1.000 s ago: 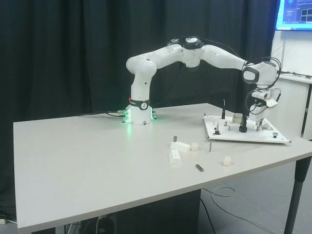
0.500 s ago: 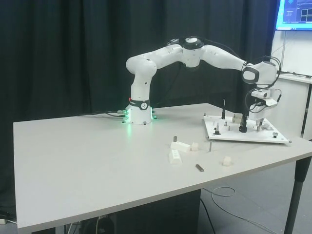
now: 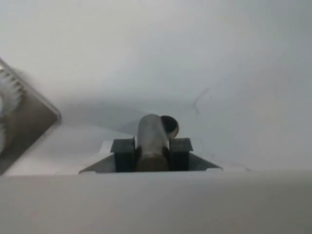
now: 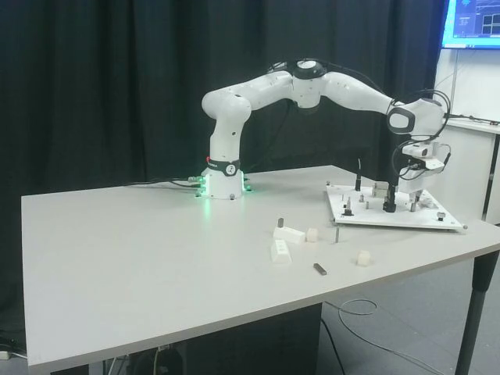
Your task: Insert round peg 4.
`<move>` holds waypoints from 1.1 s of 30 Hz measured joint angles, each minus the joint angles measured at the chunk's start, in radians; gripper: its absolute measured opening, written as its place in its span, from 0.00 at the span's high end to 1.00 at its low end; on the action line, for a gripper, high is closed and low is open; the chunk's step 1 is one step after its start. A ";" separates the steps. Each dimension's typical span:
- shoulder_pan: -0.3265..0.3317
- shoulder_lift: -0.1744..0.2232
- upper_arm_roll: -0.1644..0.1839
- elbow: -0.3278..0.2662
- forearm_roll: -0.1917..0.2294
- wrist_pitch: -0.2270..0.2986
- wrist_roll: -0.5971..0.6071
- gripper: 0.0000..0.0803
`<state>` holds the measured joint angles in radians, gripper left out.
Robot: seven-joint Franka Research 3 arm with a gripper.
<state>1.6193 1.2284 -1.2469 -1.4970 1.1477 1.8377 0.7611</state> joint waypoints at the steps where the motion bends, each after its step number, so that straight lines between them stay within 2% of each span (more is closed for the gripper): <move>1: 0.000 0.000 0.000 0.000 -0.002 0.000 0.000 0.82; 14: 0.000 0.000 -0.001 -0.006 -0.023 0.000 0.003 0.82; 33: 0.005 -0.004 0.000 -0.012 -0.021 -0.003 0.015 0.82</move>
<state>1.6240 1.2247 -1.2474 -1.5086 1.1264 1.8343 0.7759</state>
